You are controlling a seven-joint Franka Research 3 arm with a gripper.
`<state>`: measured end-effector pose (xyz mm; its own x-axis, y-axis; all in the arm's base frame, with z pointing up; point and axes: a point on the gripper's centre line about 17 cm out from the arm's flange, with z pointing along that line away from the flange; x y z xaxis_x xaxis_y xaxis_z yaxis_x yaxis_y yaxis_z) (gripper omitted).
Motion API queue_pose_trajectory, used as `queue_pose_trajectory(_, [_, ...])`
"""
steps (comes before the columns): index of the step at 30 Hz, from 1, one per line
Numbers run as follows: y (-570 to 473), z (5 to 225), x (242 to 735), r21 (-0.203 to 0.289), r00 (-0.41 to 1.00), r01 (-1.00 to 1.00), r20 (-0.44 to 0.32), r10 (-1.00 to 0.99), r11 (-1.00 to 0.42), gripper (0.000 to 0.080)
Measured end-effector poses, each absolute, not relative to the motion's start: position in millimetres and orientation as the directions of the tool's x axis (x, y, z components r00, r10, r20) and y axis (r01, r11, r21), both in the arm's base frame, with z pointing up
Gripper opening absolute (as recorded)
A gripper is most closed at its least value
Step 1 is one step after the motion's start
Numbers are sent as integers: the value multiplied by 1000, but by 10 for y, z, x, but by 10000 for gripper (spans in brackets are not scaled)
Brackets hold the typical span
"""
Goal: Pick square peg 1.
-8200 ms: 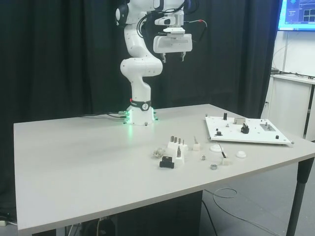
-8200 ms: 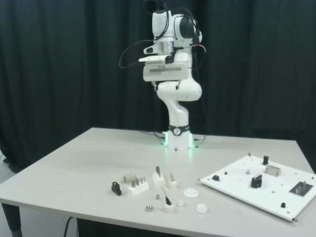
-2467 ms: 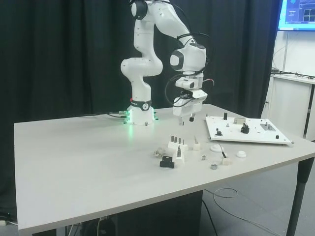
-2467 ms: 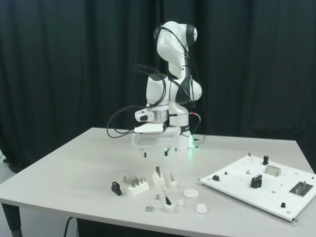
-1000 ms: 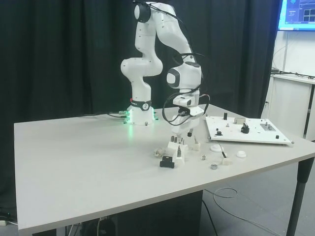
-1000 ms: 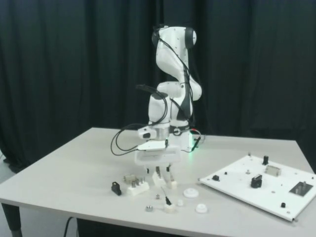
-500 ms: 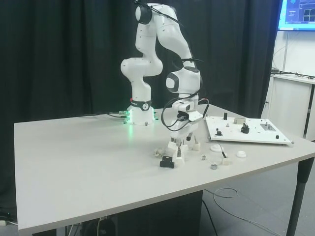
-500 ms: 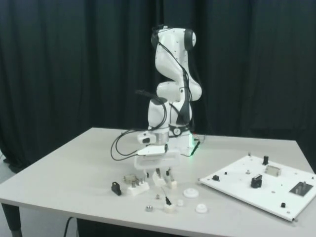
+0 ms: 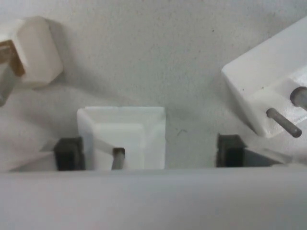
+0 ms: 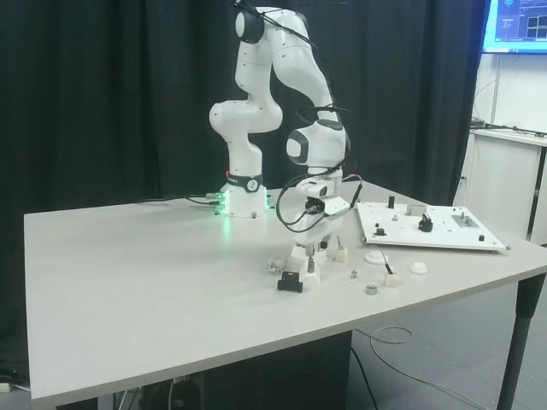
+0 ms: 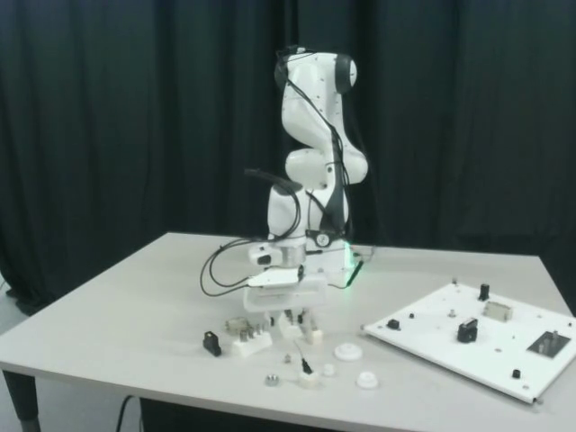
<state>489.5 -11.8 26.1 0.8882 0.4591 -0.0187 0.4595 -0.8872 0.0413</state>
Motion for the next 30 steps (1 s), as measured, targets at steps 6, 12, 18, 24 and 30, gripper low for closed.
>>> queue_pose_trajectory(6, [-123, 253, 4889, 41, 889, 459, -20, 458, -888, 690])
queue_pose_trajectory(12, [-123, 247, 4886, 40, 888, 459, -22, 458, -888, 334])
queue_pose_trajectory(18, [-120, 246, 4885, 40, 888, 459, -22, 459, -887, 152])
queue_pose_trajectory(24, [-114, 246, 4885, 40, 888, 460, -22, 460, -887, 37])
queue_pose_trajectory(30, [-103, 248, 4889, 40, 887, 462, -21, 462, -886, 37])
